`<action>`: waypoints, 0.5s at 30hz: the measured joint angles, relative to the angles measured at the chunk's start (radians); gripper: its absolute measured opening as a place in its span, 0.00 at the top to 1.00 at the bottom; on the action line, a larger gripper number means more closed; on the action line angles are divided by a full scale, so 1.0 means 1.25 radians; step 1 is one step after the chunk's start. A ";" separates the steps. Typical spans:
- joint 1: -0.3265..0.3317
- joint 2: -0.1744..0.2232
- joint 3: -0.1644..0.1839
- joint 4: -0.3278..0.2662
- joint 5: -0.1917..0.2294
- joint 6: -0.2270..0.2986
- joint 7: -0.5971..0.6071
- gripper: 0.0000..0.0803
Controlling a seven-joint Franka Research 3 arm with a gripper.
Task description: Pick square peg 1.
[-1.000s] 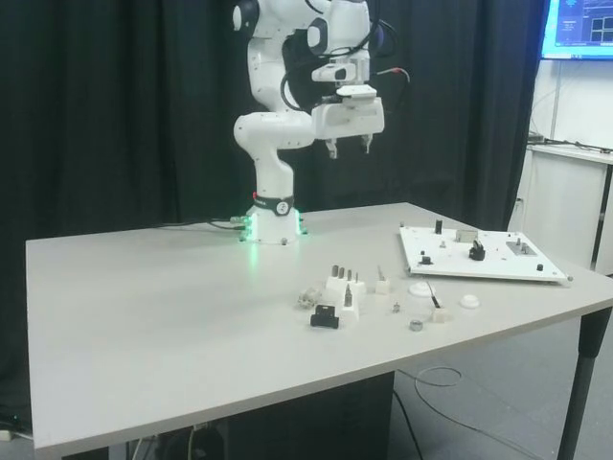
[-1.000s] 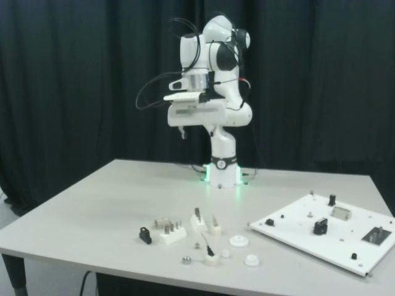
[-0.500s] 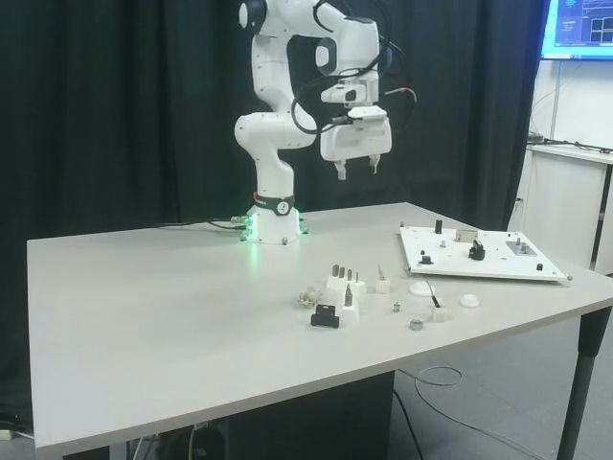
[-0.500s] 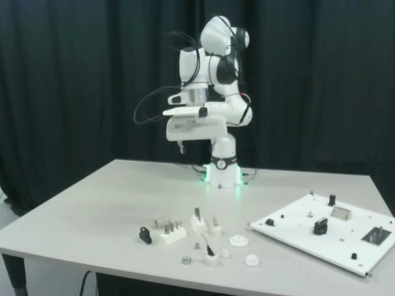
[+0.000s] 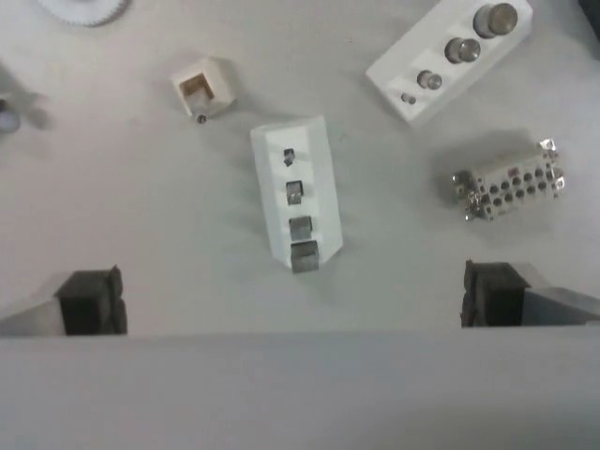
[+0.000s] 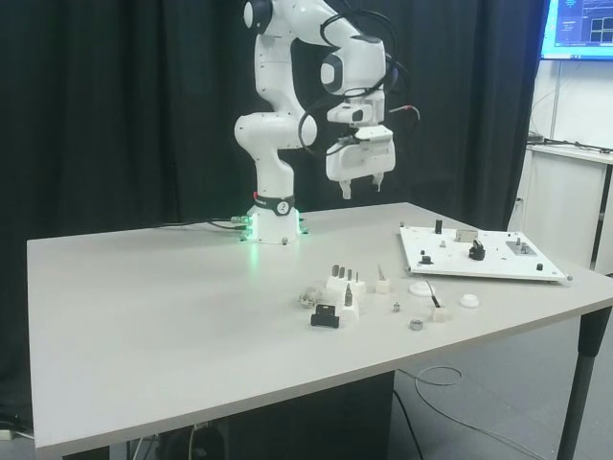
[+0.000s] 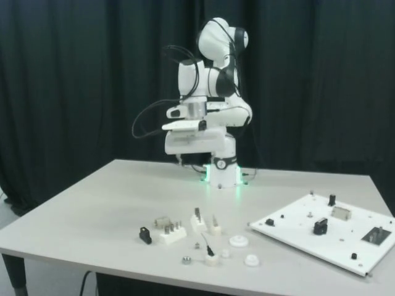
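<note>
Wide-spread, empty gripper [image 5: 291, 298] hangs over the white peg holder [image 5: 296, 195].
Small grey metal square peg [image 5: 304, 257] looks rigid, light, slick; it's best pinched on flat sides.

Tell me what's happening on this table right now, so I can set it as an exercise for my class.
A white robot arm holds its two-fingered gripper in the air above the grey table, fingers open and holding nothing. Below it, in the wrist view, stands a white block holding a row of square metal pegs, beside a second white block with round pegs and a multi-pin connector. No peg has been picked yet. A white assembly board lies off to one side.
</note>
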 joint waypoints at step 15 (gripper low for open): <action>-0.001 0.096 -0.001 0.017 -0.032 0.074 -0.040 0.00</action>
